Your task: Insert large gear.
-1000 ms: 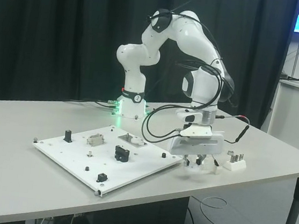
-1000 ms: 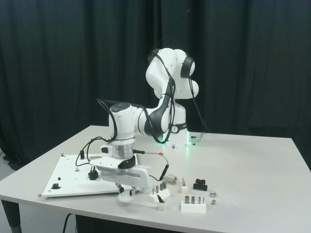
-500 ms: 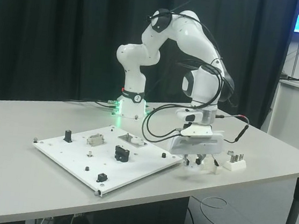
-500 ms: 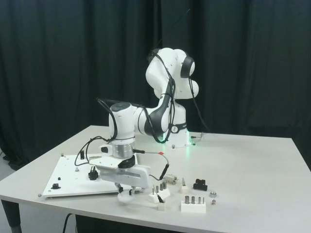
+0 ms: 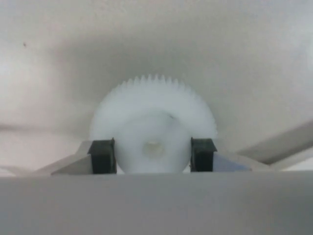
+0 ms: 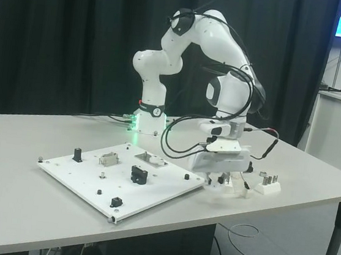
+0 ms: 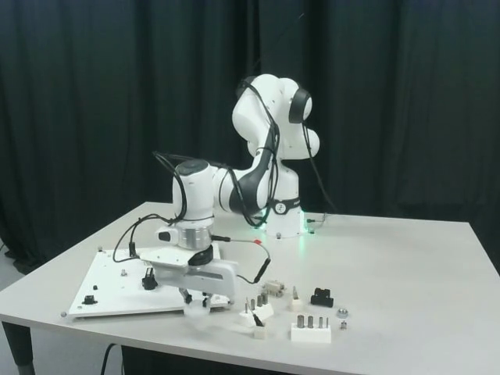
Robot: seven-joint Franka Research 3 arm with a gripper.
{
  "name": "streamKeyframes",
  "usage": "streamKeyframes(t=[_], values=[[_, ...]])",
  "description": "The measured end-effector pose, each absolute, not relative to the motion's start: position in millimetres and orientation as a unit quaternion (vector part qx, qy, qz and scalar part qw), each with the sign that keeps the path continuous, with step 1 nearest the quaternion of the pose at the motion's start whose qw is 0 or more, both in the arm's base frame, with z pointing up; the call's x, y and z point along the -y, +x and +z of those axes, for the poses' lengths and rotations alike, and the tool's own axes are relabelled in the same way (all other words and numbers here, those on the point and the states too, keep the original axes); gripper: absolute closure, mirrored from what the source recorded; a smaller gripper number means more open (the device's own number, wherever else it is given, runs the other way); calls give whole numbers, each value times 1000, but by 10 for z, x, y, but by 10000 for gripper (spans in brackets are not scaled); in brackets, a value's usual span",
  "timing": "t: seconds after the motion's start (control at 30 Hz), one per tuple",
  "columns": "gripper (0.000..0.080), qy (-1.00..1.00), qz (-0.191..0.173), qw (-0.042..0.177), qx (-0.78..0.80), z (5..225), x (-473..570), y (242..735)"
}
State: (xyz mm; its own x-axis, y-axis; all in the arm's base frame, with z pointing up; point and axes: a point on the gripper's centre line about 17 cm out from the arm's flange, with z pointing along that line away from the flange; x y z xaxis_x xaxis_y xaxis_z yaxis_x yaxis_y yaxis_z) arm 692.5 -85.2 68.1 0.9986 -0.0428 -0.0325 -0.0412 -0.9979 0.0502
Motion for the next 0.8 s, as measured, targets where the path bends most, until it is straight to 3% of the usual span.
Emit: streamKeyframes(t=[0.47, 0.8], values=[[472, 998, -53, 33, -8, 930, 1142, 6580], [472, 997, -70, 27, -32, 1021, 1280, 6238]])
